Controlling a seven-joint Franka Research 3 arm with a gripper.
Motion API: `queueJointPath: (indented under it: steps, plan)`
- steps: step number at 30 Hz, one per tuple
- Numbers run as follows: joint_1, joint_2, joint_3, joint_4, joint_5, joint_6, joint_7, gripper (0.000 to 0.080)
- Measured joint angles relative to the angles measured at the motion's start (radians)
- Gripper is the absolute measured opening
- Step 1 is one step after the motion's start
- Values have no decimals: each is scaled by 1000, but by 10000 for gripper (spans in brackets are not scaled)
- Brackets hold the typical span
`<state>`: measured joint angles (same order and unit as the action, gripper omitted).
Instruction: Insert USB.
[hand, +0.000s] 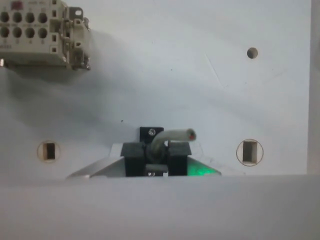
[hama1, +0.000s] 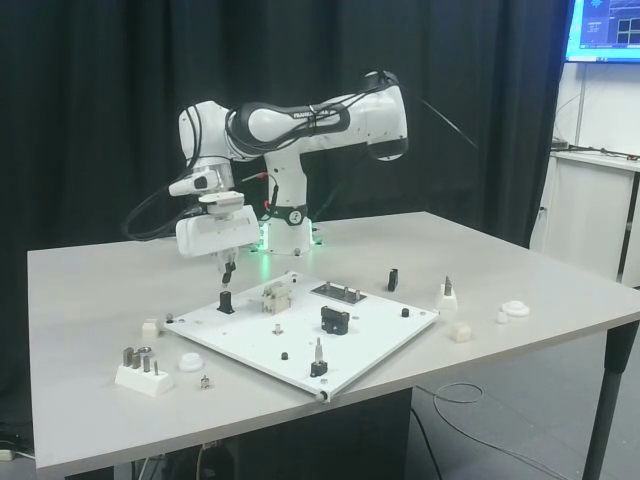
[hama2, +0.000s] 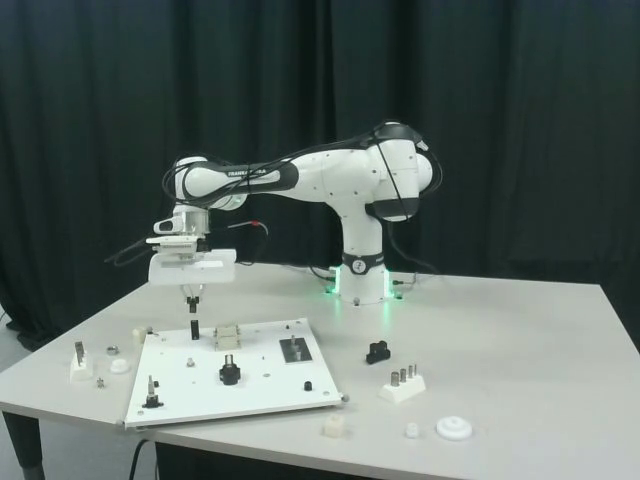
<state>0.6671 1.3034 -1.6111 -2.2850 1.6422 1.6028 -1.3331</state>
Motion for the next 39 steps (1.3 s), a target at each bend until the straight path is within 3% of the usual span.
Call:
queueJointPath:
  steps: [24,39]
  plan:
    - [-28,0,27,29,-6,-7,4,91]
    - [-36,0,24,32,-21,-19,7,91]
